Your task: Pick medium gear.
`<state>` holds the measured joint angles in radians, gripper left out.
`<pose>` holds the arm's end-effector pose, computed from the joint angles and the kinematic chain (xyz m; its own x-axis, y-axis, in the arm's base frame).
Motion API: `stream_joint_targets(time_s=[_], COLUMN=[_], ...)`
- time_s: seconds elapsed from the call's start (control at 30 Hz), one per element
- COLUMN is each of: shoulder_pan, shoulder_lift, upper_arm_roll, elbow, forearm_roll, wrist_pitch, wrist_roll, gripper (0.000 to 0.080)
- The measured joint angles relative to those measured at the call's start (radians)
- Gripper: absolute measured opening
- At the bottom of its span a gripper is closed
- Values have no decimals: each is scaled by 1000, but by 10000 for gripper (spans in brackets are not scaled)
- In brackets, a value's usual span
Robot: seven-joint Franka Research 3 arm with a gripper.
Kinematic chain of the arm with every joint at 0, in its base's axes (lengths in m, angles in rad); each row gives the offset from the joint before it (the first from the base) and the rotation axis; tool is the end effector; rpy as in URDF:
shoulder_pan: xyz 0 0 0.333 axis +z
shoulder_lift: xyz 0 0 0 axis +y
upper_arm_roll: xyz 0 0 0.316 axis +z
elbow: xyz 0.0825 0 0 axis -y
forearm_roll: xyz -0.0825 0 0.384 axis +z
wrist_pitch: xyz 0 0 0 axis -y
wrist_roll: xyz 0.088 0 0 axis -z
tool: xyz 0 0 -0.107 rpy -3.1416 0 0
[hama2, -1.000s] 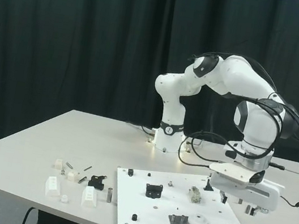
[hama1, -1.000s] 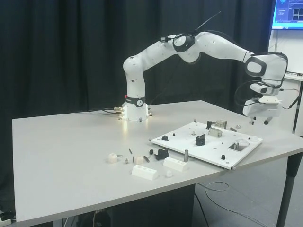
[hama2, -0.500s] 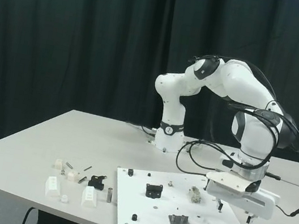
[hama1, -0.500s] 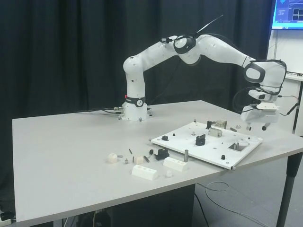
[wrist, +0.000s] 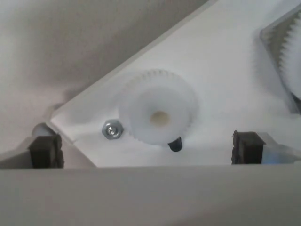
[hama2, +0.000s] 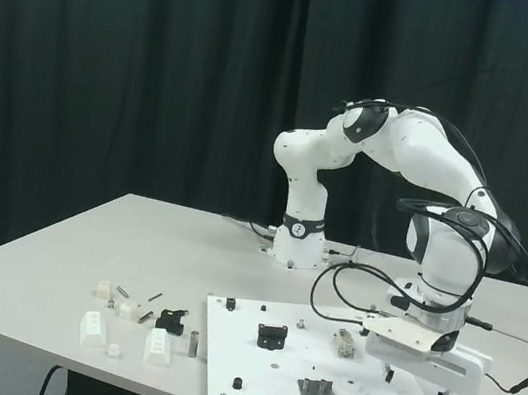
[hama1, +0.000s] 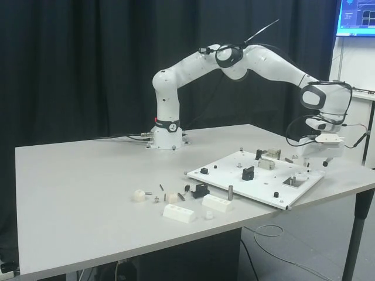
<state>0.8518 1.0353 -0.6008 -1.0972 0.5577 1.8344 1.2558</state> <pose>0.6603 0.3629 0.2281 0.5503 -0.8338 -0.0443 -0.8231 -0.5507 0.1390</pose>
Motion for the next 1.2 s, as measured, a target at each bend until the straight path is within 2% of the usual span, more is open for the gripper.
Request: stream_joint_targets(time_s=[0.83,1.2], shoulder_pan=[0,0], shoulder_lift=[1,2], upper_arm_roll=[20,24], elbow=[-50,-62], forearm_roll=[12,17], wrist_pitch=[81,98], wrist_roll=[1,1], gripper=[800,800])
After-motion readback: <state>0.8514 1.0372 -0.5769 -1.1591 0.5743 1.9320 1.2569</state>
